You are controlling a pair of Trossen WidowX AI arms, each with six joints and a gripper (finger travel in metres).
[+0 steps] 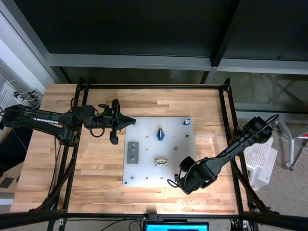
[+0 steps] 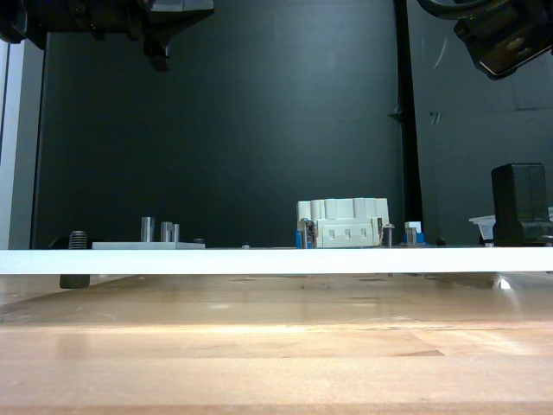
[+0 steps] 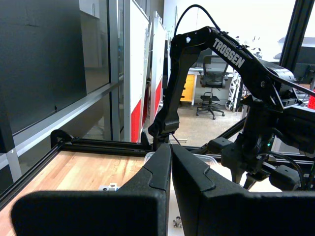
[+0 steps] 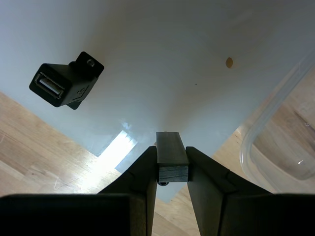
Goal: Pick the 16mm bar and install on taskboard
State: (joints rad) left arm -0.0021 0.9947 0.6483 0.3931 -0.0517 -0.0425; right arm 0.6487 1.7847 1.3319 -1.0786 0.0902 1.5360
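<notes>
High view: the left gripper [image 1: 126, 122] hangs over the wooden table [image 1: 96, 183] just beside the left edge of the flat white taskboard [image 1: 144, 173]. The right gripper [image 1: 175, 181] sits over the board's near right corner, well apart from the grey metal block [image 1: 132, 154] on the board's left part. Its load is hidden here.

Low view: both arms are high above the board. Short steel pegs [image 2: 162, 231] stand upright on the grey block, and a white ribbed connector [image 2: 341, 223] rises between that block and the right arm.

Left wrist view: the left gripper's fingers [image 3: 157, 172] are pressed together with nothing between them.

Right wrist view: the right gripper is clamped on the dark square-ended metal bar [image 4: 172, 157], which is held free above the board's edge and clear of any seat. A black USB socket block [image 4: 66, 81] lies on the board nearby, and a clear plastic tub [image 4: 275, 152] lies off the board.

The seat is probably at the grey block, though I cannot tell for sure. To do this step well, carry the bar high enough to clear the connector. Bring it square over its seat before lowering, since a tilted bar is likely to jam.
</notes>
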